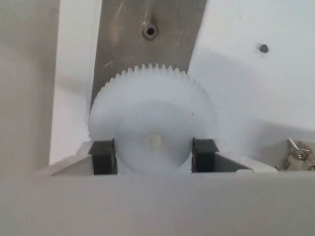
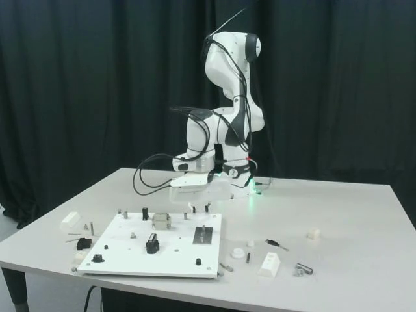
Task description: Place large gear.
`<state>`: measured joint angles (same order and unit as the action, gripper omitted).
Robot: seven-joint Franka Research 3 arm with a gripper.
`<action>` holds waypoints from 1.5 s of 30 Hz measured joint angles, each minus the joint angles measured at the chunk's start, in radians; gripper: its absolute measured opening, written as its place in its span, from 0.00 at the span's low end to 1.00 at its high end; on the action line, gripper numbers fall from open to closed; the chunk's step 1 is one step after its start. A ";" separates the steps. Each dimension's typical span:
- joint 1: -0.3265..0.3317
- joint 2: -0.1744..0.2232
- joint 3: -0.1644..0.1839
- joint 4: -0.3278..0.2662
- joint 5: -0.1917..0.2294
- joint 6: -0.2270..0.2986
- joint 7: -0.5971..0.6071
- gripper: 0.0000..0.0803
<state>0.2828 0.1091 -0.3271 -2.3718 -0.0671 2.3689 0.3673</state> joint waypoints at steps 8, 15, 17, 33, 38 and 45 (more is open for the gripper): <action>0.000 -0.003 -0.008 0.004 -0.004 -0.005 0.000 0.41; 0.000 -0.003 -0.011 0.004 -0.004 -0.005 0.000 0.41; 0.000 -0.003 -0.011 0.004 -0.005 -0.005 0.000 0.41; 0.000 -0.003 -0.011 0.005 -0.005 -0.005 0.000 0.41; 0.001 -0.003 -0.008 0.005 -0.005 -0.005 0.000 0.41; 0.008 -0.003 0.007 0.003 0.002 -0.019 0.000 0.41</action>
<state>0.2911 0.1060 -0.3202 -2.3684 -0.0649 2.3497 0.3678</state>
